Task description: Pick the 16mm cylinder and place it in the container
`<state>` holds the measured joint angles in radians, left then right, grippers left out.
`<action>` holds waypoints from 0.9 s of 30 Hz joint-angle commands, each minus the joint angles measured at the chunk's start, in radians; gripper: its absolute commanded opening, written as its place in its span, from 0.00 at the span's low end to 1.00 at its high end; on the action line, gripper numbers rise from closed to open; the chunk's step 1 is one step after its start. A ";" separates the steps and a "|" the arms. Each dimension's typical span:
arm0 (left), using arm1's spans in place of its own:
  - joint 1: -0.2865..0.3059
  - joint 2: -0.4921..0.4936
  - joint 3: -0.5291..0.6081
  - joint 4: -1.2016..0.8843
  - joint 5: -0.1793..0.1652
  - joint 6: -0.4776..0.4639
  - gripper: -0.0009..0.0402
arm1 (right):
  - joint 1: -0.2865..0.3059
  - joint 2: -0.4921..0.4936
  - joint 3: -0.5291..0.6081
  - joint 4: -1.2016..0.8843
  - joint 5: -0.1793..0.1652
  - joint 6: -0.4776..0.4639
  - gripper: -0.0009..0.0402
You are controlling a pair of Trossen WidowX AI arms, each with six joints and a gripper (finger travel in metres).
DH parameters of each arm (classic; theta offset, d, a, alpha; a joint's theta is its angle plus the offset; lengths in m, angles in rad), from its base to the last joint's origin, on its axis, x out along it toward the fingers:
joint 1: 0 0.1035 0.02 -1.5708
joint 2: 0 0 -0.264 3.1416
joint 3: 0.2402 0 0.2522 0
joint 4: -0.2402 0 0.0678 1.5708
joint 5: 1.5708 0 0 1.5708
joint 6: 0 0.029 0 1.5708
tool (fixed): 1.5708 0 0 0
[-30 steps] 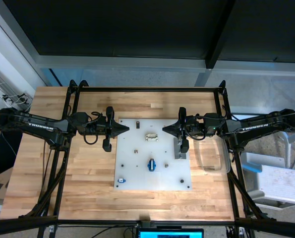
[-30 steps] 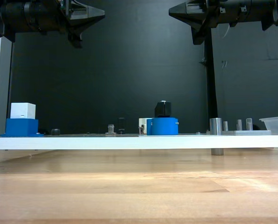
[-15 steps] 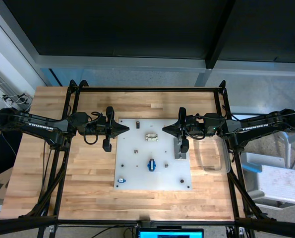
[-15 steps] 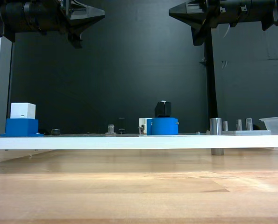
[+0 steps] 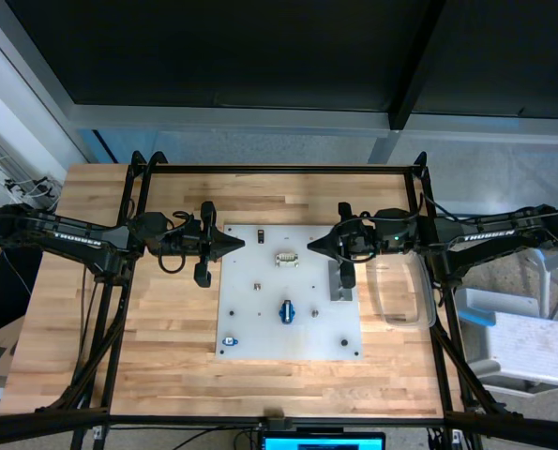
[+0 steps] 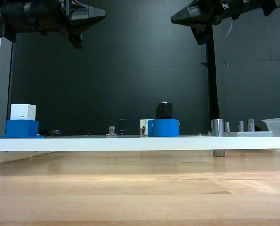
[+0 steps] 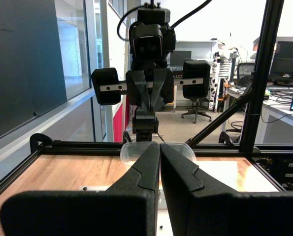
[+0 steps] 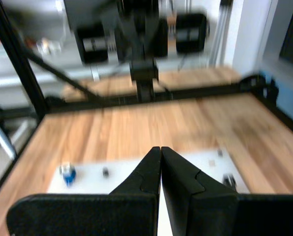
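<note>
Wood planks make up the table (image 5: 166, 328) in front of me, and a white board (image 5: 260, 333) lies flat in the middle of it. Both arms hang high over the board's far half, tips facing each other, well above everything on it.

The left gripper (image 5: 239, 242) has its fingers pressed together. It holds nothing, and I think it is just parked out of the way. The right gripper (image 5: 311, 242) is pressed together too and empty, with its tip dipped a little toward the board.

The peg (image 5: 314, 312) stands upright on the board, just right of the blue part (image 5: 285, 312) and nearer to me than the grey block (image 5: 339, 291). Nothing touches it.

The clear bin (image 5: 405, 323) sits on the table just past the board's right edge — the right arm's side, so I guess that arm will do the job. It would have to open its fingers and come straight down, since the peg is small and the blue part is close by.
</note>
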<state>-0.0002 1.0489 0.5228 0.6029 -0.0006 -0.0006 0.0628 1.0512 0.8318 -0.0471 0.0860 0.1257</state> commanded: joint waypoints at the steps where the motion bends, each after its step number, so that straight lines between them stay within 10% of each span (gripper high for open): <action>1: 0.000 0.000 0.000 0.000 0.000 0.000 0.02 | 0.000 0.034 0.093 -0.203 0.000 0.000 0.02; 27: 0.000 0.000 0.000 0.000 0.000 0.000 0.02 | 0.045 0.401 0.618 -1.064 0.002 -0.056 0.06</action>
<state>-0.0002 1.0489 0.5228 0.6025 -0.0010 -0.0006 0.0986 1.4437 1.4456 -1.1061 0.0834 0.0738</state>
